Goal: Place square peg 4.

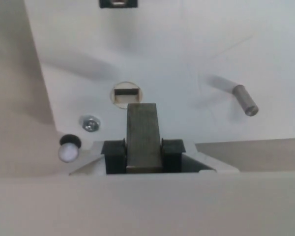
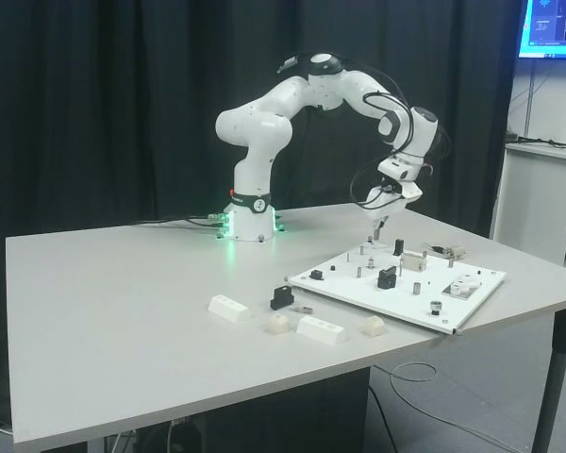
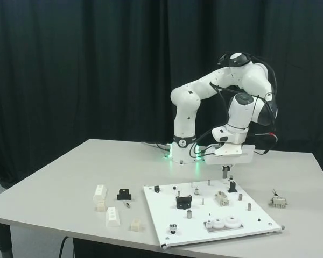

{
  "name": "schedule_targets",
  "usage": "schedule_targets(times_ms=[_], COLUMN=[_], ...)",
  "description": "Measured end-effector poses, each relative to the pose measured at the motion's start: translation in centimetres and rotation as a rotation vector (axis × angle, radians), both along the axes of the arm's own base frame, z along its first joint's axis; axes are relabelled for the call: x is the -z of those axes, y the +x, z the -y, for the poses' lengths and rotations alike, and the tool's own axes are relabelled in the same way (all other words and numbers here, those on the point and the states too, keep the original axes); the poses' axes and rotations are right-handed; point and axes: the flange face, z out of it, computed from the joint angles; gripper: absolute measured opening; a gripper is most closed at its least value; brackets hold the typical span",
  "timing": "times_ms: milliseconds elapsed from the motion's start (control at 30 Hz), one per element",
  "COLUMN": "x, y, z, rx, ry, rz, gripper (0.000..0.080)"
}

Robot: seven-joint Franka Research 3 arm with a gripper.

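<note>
Gripper [image 1: 143,156] clamping square peg [image 1: 142,132] above board [image 1: 187,59]

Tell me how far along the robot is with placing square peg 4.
Picked up already: the gripper is shut on the square peg, holding it upright. In hand: the peg hangs above the white board, close to the round recess with the square hole, not yet in it. Left: line up, lower it in, let go.

Wrist view: close, looking down on the white board [image 1: 187,49].
First room view: far, table corner, arm [image 2: 292,113] at centre.
Second room view: far, front; shares board and arm.
</note>
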Motion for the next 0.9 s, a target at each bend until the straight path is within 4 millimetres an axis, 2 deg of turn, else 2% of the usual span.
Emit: schedule_targets(times_ms=[233,667,900], x=[-0.4,-1.9,-1.9], y=[-0.3,-0.9,-0.8], z=[-2.0,-9.0,-11.5], rx=[-0.003,0.017,0.011], ry=[0.031,0.046,0.032], rz=[-0.012,0.011,0.046], gripper=[0.0151,0.0151,0.0151])
